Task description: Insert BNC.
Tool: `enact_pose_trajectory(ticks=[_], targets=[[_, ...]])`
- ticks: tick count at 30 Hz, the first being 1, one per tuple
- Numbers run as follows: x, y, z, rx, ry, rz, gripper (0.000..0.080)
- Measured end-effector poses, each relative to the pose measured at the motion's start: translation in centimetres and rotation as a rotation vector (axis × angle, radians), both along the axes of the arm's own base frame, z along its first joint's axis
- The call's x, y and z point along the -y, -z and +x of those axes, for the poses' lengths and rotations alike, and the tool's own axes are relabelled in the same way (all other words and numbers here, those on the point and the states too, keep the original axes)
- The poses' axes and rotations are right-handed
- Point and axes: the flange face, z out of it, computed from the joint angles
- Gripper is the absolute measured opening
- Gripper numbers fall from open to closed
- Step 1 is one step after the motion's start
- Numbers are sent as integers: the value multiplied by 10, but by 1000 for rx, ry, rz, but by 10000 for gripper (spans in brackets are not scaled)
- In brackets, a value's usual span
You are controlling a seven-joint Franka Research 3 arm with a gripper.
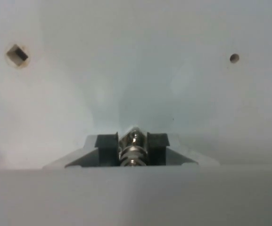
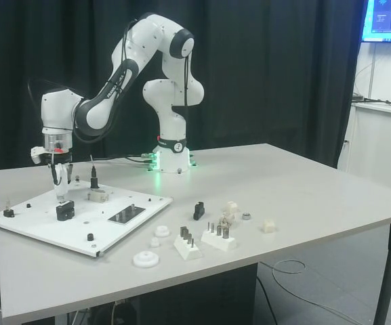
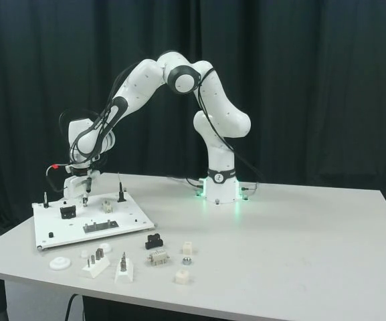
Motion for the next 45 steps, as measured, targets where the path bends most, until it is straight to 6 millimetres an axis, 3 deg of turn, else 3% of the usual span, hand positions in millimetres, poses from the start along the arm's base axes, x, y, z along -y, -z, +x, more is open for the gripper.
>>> enact_pose_trajectory(ticks=[19,45], targets=[[0,4,6,-36,-121,1,125],[0,5,6,-39,-159,3,125]])
